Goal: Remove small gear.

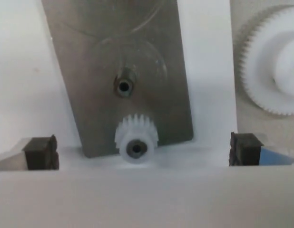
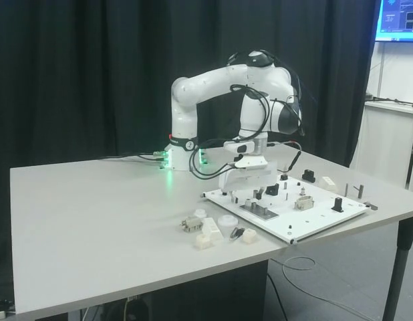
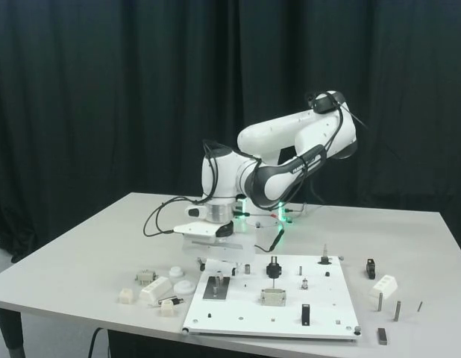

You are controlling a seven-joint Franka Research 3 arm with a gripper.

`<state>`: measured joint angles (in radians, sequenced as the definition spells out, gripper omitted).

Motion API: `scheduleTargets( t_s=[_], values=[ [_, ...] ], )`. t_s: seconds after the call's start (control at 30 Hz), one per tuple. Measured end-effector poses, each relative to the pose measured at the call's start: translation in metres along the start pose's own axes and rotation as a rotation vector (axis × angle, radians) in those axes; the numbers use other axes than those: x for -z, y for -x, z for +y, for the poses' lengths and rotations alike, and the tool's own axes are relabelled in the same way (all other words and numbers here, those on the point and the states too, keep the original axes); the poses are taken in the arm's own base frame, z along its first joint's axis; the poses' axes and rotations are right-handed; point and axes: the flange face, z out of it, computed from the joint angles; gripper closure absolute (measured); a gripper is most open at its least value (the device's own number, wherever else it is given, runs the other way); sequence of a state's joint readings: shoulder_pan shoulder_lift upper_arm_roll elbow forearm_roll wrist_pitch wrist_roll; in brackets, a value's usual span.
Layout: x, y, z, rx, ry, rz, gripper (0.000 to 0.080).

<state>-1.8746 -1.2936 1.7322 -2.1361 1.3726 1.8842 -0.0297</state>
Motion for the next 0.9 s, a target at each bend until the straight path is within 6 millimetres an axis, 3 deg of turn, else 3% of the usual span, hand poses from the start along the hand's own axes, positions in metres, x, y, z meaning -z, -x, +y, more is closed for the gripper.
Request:
scheduleTargets(
  t_s=[0.4,0.43,0.6,0.63,0.9],
  values=[
    [-0.008,0.0,0.001,-0.003,0.008,0.0,0.0003],
    [-0.009,0.0,0.001,-0.006,0.008,-0.001,0.012],
    [-0.012,0.001,0.001,-0.02,0.008,-0.006,0.012],
    [-0.012,0.001,0.001,-0.02,0.007,-0.007,0.0282],
    [-0.013,0.002,-0.001,-0.023,-0.006,-0.015,0.0282]
  ],
)
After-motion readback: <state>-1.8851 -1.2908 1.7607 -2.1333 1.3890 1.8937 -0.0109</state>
